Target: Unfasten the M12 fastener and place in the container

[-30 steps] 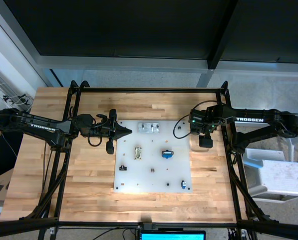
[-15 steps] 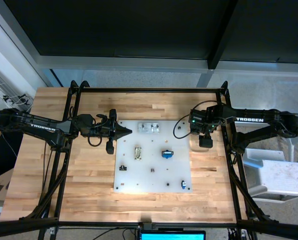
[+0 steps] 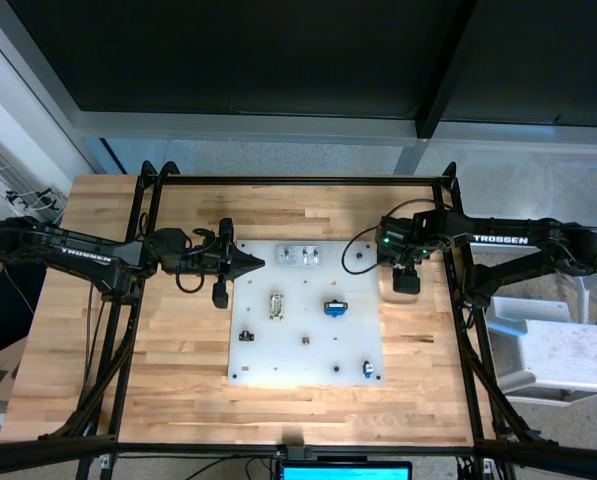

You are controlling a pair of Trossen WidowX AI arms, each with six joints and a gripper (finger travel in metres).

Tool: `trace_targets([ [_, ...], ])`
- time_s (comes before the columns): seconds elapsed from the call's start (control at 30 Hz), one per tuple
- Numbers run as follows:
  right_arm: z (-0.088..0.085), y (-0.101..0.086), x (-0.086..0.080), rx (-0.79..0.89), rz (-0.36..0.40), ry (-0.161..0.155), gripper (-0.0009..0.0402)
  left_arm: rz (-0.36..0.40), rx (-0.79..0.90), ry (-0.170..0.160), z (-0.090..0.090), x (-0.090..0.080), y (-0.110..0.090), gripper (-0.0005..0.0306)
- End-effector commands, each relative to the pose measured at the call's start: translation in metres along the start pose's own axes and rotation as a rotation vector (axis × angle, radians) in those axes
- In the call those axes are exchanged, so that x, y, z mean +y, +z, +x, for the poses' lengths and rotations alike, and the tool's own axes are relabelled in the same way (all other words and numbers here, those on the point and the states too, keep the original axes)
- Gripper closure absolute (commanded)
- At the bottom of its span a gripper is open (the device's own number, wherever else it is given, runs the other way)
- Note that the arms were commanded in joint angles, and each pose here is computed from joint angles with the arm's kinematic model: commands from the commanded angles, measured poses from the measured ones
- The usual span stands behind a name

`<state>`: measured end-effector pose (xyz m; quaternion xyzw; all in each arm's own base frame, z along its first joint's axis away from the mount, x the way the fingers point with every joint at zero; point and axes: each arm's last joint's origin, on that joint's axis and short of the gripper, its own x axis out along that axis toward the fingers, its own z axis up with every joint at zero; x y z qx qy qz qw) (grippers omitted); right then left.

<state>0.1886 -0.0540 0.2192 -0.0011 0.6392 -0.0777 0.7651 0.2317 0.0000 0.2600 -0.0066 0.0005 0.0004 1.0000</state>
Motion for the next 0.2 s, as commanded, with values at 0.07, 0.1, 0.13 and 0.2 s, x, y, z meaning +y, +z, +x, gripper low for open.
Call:
trace_targets([
  [0.07,-0.0002,0.0038,-0.0005,-0.038,0.004,-0.006,0.0153,0.0,0.0,0.0,0.0001,0.0001,0.0,0.03],
  [0.1,-0.0002,0.0041,-0.0007,-0.042,0.004,-0.007,0.0153,0.0,0.0,0.0,0.0001,0.0,0.0,0.03],
  [0.13,-0.0002,0.004,-0.0007,-0.041,0.004,-0.006,0.0153,0.0,0.0,0.0,0.0001,0.0,0.0,0.03],
  [0.2,-0.0002,0.0041,-0.0006,-0.042,0.004,-0.006,0.0153,0.0,0.0,0.0,0.0001,0.0001,0.0,0.03],
])
